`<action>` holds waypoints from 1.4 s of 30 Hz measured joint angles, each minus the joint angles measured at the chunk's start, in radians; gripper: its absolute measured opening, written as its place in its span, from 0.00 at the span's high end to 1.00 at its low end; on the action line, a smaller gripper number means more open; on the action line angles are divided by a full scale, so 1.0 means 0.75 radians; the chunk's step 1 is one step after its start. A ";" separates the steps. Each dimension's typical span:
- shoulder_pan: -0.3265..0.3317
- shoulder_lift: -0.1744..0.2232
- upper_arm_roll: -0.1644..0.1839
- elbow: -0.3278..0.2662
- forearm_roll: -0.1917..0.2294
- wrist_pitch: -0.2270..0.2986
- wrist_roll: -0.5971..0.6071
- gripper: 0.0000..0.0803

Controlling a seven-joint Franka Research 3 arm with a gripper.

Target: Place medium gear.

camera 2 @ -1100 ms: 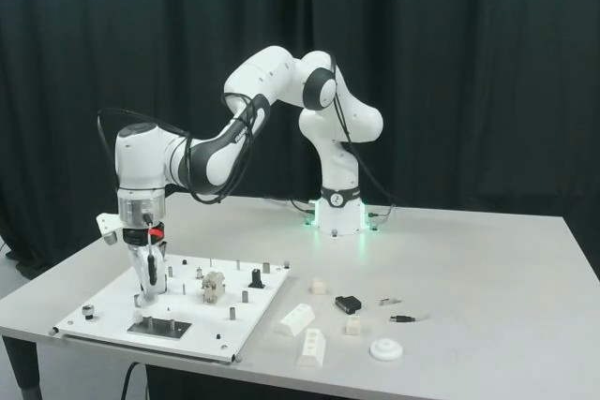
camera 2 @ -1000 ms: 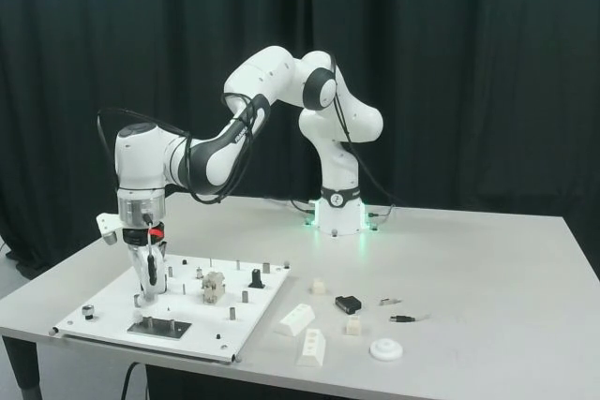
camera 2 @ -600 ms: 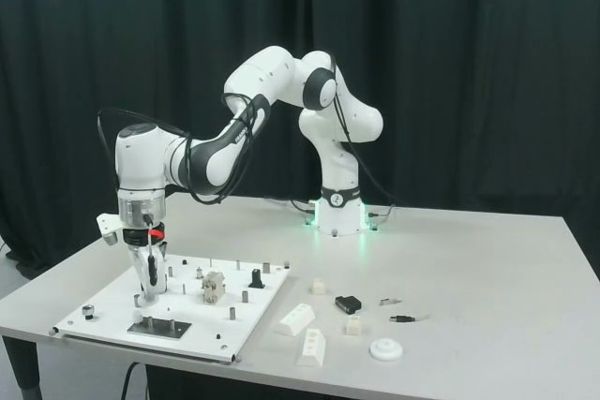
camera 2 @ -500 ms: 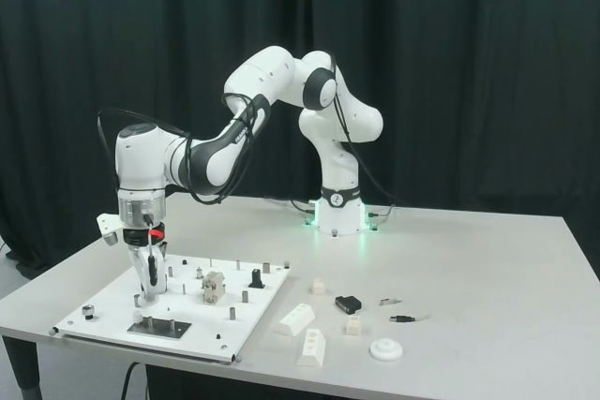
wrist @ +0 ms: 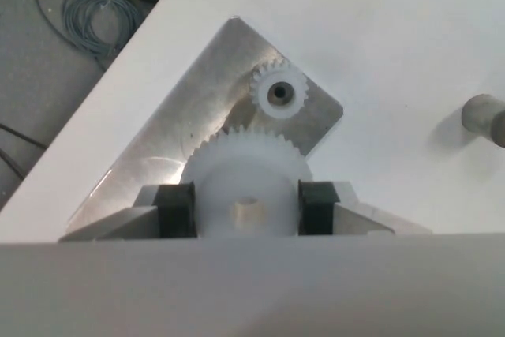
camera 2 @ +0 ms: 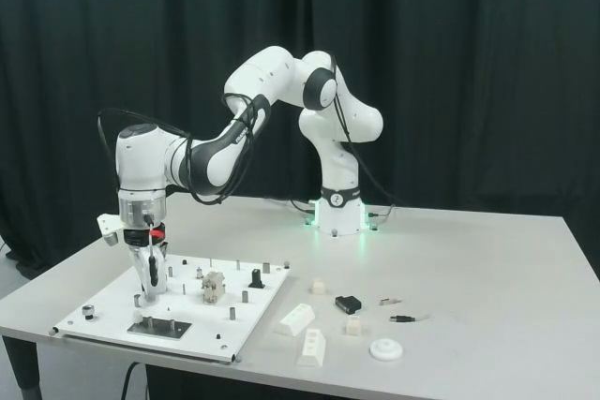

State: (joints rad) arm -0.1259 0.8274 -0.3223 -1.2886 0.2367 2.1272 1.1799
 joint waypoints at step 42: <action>0.042 -0.019 -0.001 -0.025 0.000 -0.027 -0.127 0.65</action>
State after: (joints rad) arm -0.0948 0.8128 -0.3229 -1.3077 0.2367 2.1066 1.0844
